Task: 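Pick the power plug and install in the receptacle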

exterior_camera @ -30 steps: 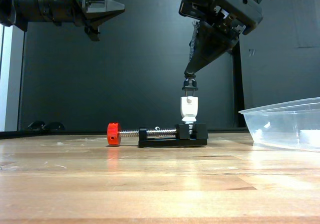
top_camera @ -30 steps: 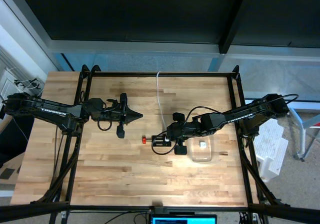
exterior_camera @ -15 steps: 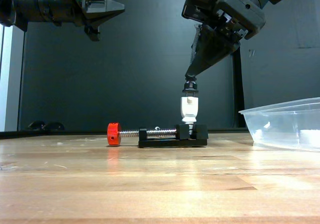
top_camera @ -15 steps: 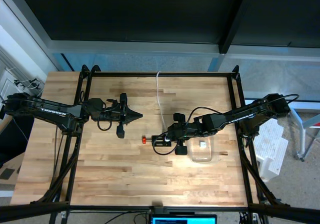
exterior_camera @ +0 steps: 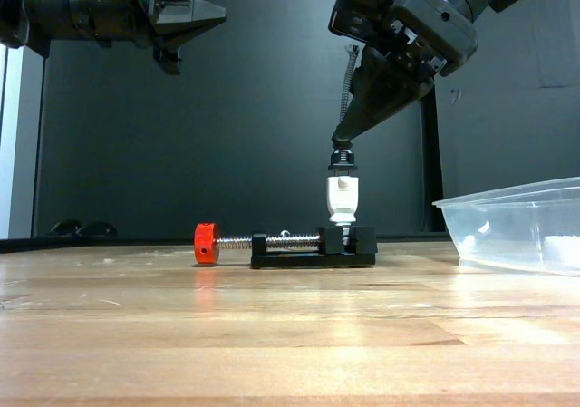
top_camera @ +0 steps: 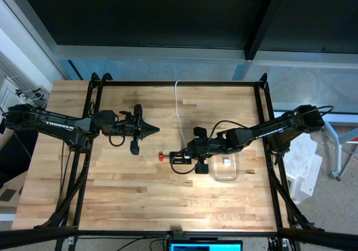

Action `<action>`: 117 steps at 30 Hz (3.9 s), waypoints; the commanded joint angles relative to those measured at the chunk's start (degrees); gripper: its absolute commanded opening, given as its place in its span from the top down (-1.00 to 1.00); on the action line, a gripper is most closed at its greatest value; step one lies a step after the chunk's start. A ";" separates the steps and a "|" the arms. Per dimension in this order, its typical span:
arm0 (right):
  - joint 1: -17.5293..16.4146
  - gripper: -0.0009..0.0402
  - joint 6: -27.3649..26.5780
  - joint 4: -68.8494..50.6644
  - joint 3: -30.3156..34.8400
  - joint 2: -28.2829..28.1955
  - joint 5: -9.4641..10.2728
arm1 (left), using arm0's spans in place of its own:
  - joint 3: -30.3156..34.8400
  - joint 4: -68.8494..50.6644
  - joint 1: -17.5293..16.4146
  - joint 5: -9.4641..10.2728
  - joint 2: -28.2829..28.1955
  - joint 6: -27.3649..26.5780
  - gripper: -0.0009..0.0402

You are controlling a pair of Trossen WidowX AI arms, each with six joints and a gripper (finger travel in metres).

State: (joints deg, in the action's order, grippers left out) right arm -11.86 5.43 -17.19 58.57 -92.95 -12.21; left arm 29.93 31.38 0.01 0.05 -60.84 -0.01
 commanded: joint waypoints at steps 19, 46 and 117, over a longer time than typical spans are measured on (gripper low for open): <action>0.09 0.96 1.64 11.41 -9.44 -0.07 -0.22 | 0.02 -0.02 -0.02 -0.02 -0.02 0.02 0.96; 0.11 0.66 1.53 10.97 -7.72 3.13 -0.20 | 0.02 0.00 0.00 -0.02 -0.02 0.02 0.96; 14.03 0.96 -1.29 43.67 -29.88 39.76 12.26 | 0.02 0.00 0.00 -0.02 -0.02 0.02 0.96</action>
State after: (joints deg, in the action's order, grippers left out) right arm 2.22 4.14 26.55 28.64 -53.15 0.10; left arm 29.93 31.38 0.01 0.03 -60.84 -0.01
